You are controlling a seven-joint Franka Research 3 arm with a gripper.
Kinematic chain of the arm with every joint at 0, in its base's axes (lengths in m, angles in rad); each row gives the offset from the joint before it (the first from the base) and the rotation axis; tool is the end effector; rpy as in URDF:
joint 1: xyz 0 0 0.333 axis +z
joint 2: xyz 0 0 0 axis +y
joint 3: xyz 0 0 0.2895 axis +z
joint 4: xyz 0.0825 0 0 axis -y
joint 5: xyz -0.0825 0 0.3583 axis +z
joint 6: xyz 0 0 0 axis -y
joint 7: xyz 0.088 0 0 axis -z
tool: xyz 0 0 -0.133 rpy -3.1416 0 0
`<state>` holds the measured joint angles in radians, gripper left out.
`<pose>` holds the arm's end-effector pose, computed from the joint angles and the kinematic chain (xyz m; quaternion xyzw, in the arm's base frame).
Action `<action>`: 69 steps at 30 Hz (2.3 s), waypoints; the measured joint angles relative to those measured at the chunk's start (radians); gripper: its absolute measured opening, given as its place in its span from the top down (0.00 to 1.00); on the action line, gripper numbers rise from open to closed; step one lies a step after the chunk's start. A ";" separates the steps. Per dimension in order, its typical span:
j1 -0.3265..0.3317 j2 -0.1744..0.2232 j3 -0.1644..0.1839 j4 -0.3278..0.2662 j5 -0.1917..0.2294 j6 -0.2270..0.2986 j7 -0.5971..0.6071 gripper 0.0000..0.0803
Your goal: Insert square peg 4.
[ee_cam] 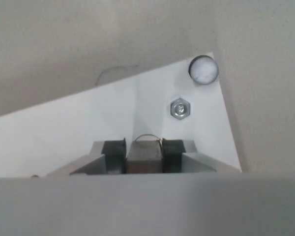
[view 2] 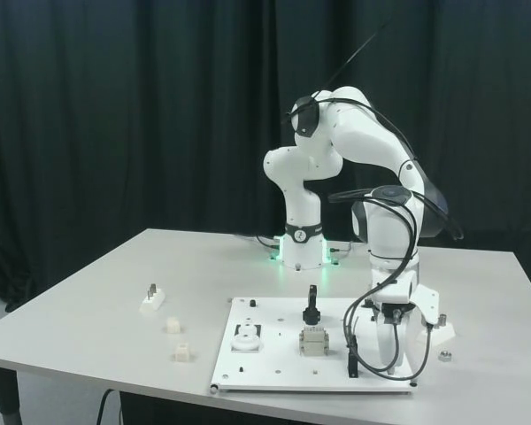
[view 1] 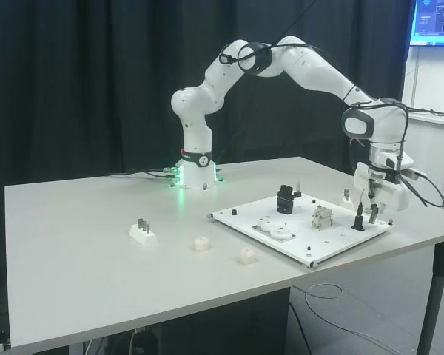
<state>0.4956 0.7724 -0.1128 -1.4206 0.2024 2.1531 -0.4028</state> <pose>0.6251 0.2781 0.2072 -0.9380 -0.3433 0.0163 0.0441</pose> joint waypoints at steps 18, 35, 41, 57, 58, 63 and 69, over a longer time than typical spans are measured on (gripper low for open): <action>-0.001 0.001 -0.001 0.000 0.000 0.002 -0.043 0.81; -0.001 0.002 -0.004 0.000 0.000 0.002 -0.067 0.81; 0.000 0.002 -0.003 0.000 0.002 0.001 -0.067 0.81; -0.006 0.002 -0.004 0.000 0.023 -0.001 -0.067 0.81; -0.007 0.002 -0.004 0.000 0.023 -0.001 -0.067 0.81; -0.009 0.001 -0.004 0.000 0.026 -0.004 -0.074 0.81; -0.012 0.001 -0.004 0.000 0.038 -0.007 -0.096 0.81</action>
<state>0.4836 0.7733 -0.1167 -1.4208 0.2400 2.1457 -0.4993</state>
